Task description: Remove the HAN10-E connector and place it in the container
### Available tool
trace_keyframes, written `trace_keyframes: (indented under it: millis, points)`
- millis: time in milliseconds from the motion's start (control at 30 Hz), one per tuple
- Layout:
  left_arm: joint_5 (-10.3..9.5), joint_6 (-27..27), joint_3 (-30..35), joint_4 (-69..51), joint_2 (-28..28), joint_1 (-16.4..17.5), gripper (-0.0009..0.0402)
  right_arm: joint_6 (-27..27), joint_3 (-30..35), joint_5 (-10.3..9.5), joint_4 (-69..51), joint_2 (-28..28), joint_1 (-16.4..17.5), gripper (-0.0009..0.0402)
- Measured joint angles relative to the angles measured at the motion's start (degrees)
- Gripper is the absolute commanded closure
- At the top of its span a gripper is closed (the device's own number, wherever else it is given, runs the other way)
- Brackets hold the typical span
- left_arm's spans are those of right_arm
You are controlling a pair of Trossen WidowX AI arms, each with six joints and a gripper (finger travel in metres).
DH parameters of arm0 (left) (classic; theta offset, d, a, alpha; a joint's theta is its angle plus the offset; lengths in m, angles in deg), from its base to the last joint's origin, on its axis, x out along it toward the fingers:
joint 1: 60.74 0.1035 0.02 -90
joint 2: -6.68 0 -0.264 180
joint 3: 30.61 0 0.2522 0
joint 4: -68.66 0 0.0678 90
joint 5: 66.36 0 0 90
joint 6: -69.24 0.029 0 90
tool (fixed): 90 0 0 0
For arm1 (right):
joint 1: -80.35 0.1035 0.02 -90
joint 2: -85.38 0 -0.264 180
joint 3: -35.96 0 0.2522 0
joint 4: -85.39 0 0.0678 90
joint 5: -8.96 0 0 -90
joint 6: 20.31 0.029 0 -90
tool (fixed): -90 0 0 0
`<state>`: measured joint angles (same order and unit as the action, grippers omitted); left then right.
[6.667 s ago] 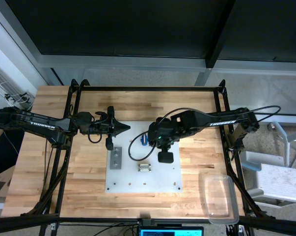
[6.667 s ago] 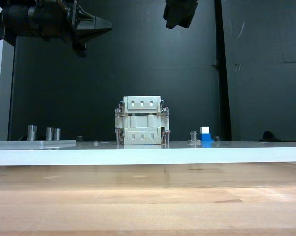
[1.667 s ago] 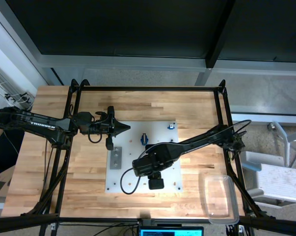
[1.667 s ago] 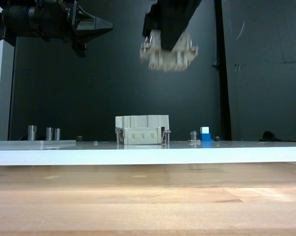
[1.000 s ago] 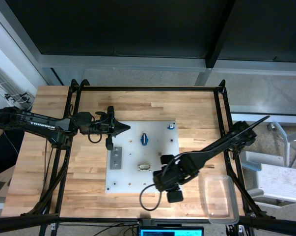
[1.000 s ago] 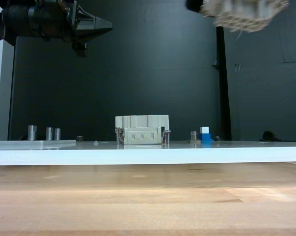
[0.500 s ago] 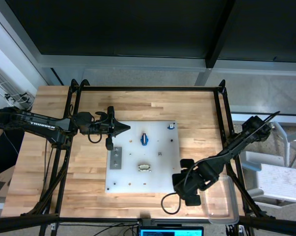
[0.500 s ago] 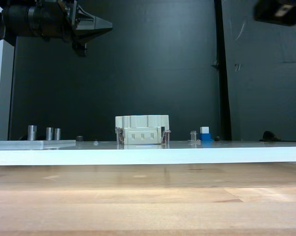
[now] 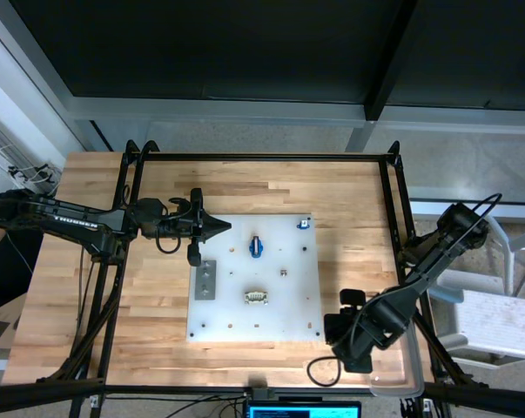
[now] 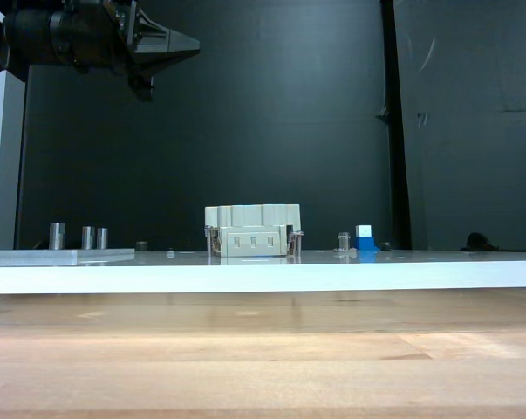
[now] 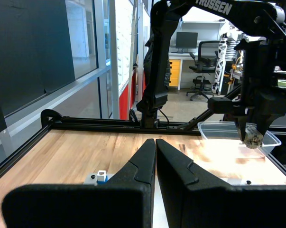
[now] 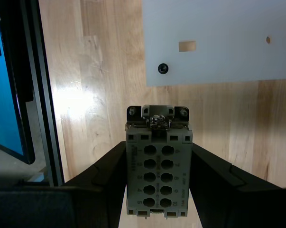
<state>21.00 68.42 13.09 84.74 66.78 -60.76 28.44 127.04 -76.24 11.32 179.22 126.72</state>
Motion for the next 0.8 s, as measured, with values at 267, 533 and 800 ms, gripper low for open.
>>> trace_keyframes:
  millis: [267,533,800]
  points:
    - [-0.02,0.0,0.0,0.0,0.0,0.0,0.0393,4.5,-0.2,0.15,-1.7,-0.1,2.9,0.0342]
    - [-0.02,0.0,0.0,0.0,0.0,0.0,0.0393,12.0,-4.1,0.11,-0.7,-0.6,7.4,0.0342]
    - [-0.02,0.0,0.0,0.0,0.0,0.0,0.0393,19.0,-6.3,0.11,-0.2,-0.9,12.9,0.0342]
